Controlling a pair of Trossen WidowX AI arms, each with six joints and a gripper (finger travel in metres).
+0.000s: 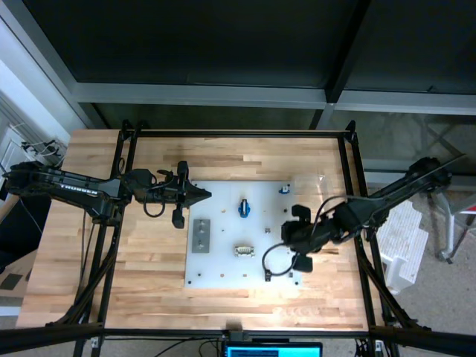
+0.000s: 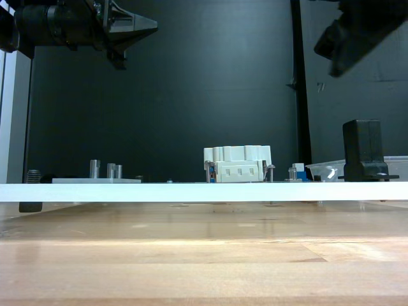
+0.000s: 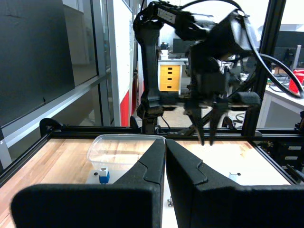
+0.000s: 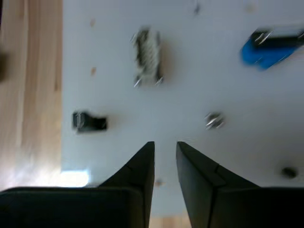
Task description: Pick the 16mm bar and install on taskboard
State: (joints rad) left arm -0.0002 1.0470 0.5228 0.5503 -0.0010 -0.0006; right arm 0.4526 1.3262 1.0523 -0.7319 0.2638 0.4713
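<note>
From the low view, the left claw, above the taskboard's far left corner, has its arm cut off at the edge. The right claw, above the board's right, shows only as a blurred, cropped shape. Its wrist view blurs the knob and connector.

The left arm is stretched level from the counter's left edge inward and is carried high above the counter. The left tool is pointed toward the opposite arm, with its fingers brought together to a mere slit and held empty. The right arm is reached in from the right edge and is bent downward at the wrist. The right tool is aimed straight down, with its fingers set a narrow gap apart, empty, and is kept well clear of the surface beneath.
</note>
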